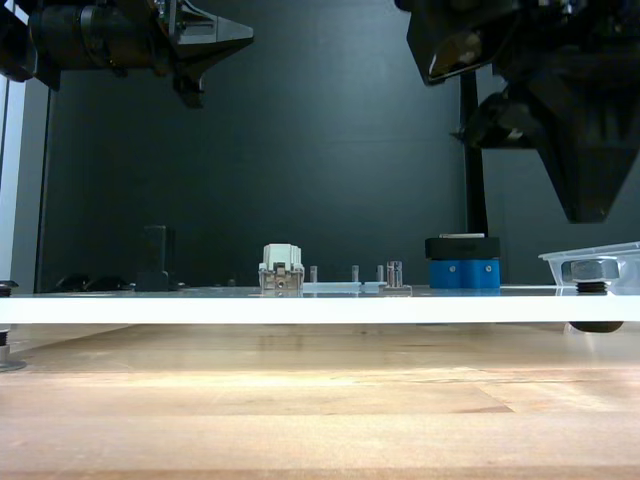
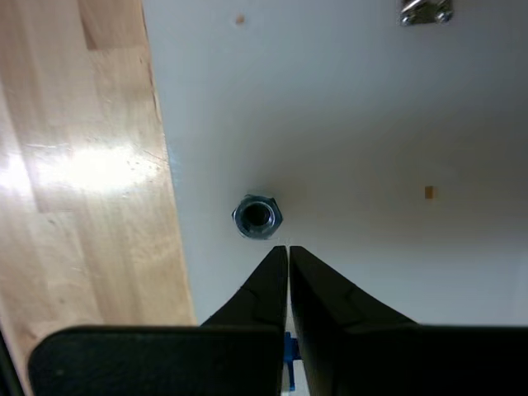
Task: Pick the M12 nut and place it on its threads and fasten
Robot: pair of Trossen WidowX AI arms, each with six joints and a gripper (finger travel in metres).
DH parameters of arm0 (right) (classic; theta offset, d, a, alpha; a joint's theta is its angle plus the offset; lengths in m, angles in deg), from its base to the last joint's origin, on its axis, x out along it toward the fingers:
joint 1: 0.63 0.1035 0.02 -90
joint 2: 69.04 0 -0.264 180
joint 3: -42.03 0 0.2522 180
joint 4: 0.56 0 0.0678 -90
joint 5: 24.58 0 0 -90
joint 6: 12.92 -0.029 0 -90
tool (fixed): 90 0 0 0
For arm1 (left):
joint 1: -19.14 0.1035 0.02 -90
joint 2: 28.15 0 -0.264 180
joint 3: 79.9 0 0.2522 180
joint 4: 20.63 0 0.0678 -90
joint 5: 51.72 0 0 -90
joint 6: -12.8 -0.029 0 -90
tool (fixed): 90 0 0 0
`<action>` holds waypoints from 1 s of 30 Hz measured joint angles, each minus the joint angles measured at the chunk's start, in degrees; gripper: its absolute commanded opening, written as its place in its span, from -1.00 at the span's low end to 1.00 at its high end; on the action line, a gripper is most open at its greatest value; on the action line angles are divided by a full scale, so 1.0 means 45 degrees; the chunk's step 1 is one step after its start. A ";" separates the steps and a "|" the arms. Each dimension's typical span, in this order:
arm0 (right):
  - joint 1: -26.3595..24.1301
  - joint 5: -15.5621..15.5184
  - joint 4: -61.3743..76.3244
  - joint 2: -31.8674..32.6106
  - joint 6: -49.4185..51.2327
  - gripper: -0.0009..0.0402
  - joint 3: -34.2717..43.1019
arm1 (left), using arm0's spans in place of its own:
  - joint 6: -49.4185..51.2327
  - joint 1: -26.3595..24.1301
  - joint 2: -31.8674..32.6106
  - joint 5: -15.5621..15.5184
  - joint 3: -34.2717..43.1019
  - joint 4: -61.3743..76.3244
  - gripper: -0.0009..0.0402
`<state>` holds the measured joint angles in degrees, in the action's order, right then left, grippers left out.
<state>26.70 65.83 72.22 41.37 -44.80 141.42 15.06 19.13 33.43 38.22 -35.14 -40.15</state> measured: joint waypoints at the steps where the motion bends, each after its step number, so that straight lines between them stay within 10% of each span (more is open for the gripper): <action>1: -0.0005 0.0000 -0.0039 0.0078 0.0121 -0.93 0.0000 | 0.0000 0.0000 0.0000 0.0005 0.0000 0.0005 -0.96; 25: 0.0063 0.0277 -0.0291 0.0559 0.0631 -0.96 -0.0345 | 0.0000 0.0000 0.0000 0.0005 0.0000 0.0010 -0.96; 30: 0.0087 -0.1724 -0.0733 0.0559 0.1030 -0.96 -0.0369 | 0.0000 0.0000 0.0000 0.0005 0.0000 0.0005 -0.96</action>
<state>27.09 58.07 68.92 43.89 -40.16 139.76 15.06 19.13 33.43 38.24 -35.14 -40.13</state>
